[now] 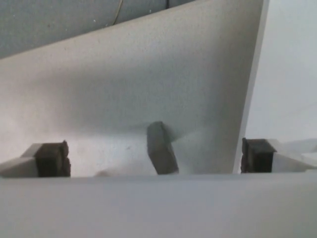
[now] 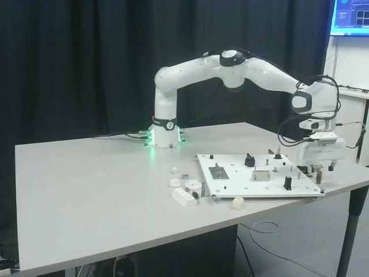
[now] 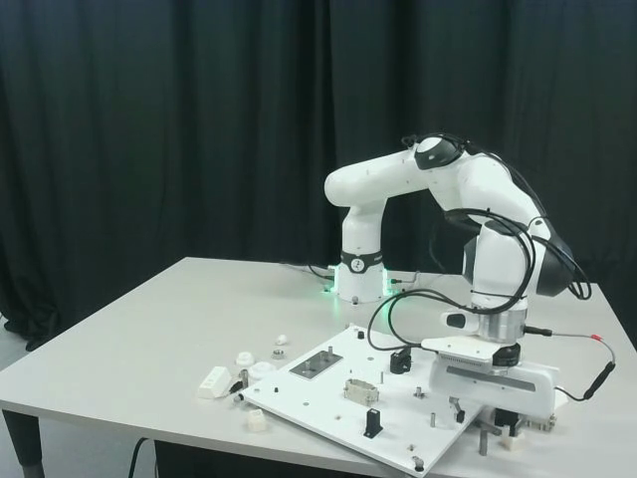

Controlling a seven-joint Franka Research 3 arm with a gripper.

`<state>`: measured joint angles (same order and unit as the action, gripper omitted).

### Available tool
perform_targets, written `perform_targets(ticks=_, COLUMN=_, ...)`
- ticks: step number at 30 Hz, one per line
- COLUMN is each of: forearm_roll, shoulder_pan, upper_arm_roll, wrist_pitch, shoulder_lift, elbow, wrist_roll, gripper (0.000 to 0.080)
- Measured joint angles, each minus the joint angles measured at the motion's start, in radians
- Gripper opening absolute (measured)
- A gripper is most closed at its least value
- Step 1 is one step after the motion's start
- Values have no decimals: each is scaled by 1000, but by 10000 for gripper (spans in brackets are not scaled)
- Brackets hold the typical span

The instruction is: Remove round peg 2.

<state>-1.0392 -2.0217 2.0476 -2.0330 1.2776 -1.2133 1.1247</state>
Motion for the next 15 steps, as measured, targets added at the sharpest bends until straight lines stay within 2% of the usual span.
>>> perform_targets(ticks=15, forearm_roll=14, shoulder_pan=0, upper_arm_roll=-3, wrist_pitch=12, shoulder_lift=-13, elbow=1, wrist_roll=12, gripper=798)
